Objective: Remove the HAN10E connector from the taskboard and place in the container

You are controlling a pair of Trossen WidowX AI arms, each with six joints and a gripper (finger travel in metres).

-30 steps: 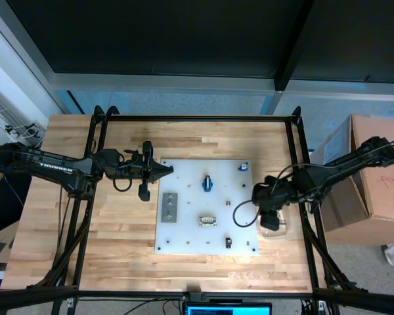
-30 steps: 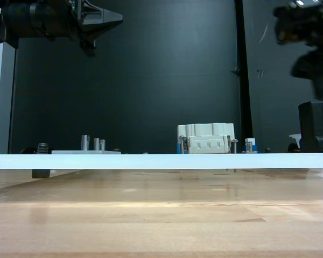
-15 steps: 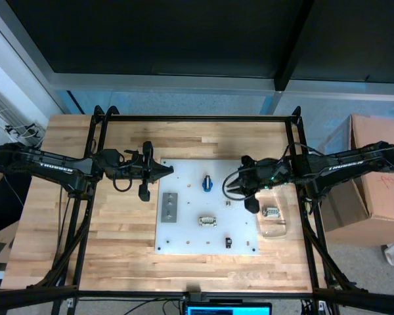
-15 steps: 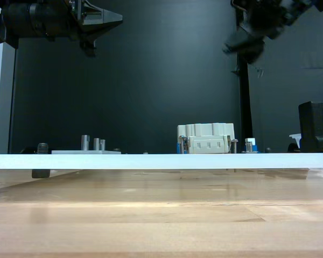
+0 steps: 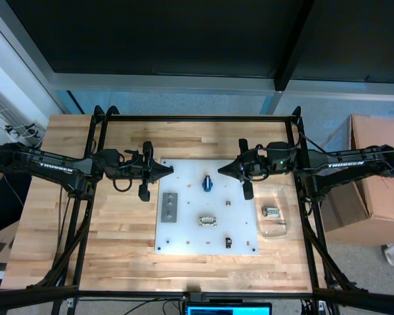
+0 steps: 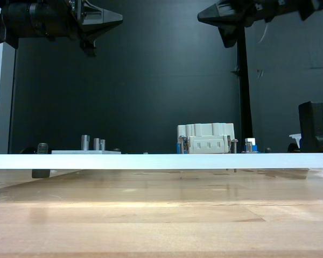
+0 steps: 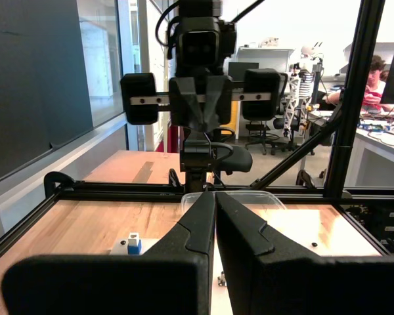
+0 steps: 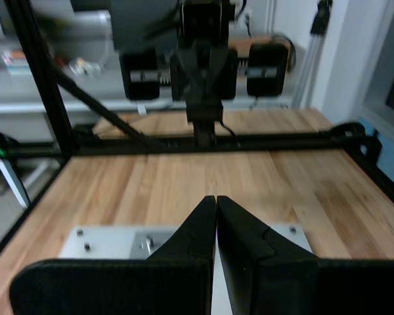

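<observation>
A small beige HAN10E connector (image 5: 270, 211) lies free inside the clear plastic container (image 5: 276, 230), which sits on the table just right of the white taskboard (image 5: 184, 236). A beige socket block (image 5: 207, 221) (image 6: 205, 138) stays seated on the board. My right gripper (image 5: 220, 169) (image 6: 199, 17) (image 8: 216, 199) hangs high over the board's far right part, shut and holding nothing. My left gripper (image 5: 173, 169) (image 6: 121, 18) (image 7: 215, 197) hovers at the same height over the board's far left corner, shut and holding nothing. The two grippers point at each other.
On the board are a blue knob (image 5: 207, 183), a grey plate with pins (image 5: 169, 207) (image 6: 86, 151) and a small black part (image 5: 228, 242). A black frame (image 5: 197, 119) rings the table. A cardboard box (image 5: 374, 170) stands beyond the right edge.
My right gripper has risen from above the container and swung left and away to over the board's far side. The connector now shows lying in the container. The left arm has not moved.
</observation>
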